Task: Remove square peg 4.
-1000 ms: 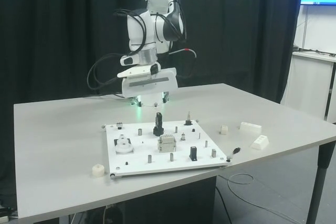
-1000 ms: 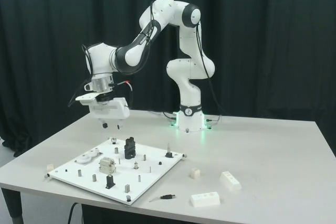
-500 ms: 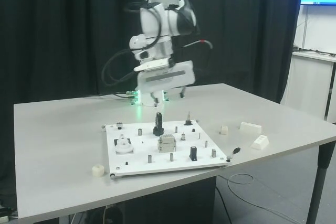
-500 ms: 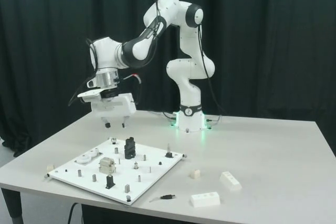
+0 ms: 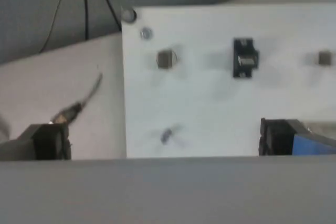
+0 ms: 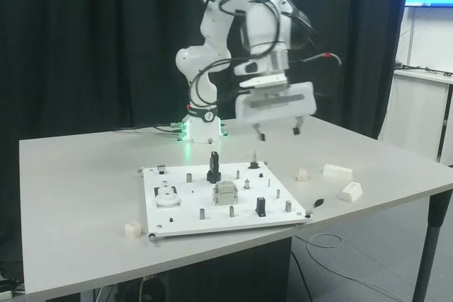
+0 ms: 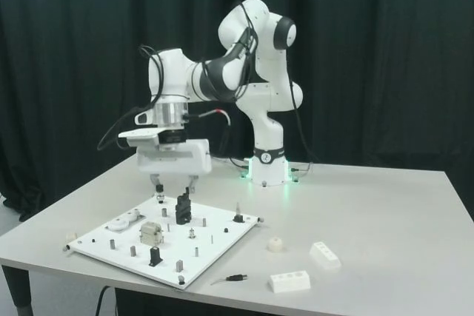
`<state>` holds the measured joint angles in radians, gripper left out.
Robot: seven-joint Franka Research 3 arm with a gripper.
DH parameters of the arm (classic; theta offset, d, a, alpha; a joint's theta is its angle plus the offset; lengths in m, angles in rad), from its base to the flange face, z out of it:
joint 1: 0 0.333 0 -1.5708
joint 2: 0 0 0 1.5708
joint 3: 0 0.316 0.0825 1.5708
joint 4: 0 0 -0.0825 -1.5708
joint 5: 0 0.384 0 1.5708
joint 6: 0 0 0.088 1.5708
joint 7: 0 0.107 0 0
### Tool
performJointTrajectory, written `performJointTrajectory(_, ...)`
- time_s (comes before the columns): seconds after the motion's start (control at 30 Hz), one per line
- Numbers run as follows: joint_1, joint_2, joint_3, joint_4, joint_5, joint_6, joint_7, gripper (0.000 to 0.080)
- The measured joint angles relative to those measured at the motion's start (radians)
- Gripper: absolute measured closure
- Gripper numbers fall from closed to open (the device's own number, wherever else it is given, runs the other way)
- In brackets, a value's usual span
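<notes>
A white board [image 6: 212, 217] lies on the grey table and carries several small grey square pegs, such as one near its front right corner [image 6: 288, 206] [image 5: 165, 59] and another [image 6: 231, 211] [image 5: 324, 57]. Which one is peg 4 I cannot tell. My gripper [image 6: 277, 133] [image 7: 175, 181] hangs open and empty, well above the board's right rear part. In the wrist view the black fingertips [image 5: 50, 141] stand far apart, over the board's corner. A black clip [image 5: 244, 59] [image 6: 260, 206] stands between those two pegs.
On the board are a tall black piece [image 6: 213, 167], a grey block [image 6: 224, 192] and white discs [image 6: 166, 196]. Off the board lie a black plug tool [image 6: 318, 204], white blocks [image 6: 337, 171] [image 6: 350, 192], a small white cube [image 6: 302, 174] and a white knob [image 6: 132, 229].
The arm has swung from above the board's left rear to above its right side in the first room view. The gripper stayed open and empty.
</notes>
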<state>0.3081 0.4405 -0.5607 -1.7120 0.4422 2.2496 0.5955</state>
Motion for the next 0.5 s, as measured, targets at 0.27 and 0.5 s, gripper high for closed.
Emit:
performJointTrajectory(0.27,0.006,0.129,0.006,0.124,0.001,-0.001,0.070,0.0003)
performJointTrajectory(0.5,0.005,0.209,0.016,0.186,0.001,-0.001,0.070,0.0003)
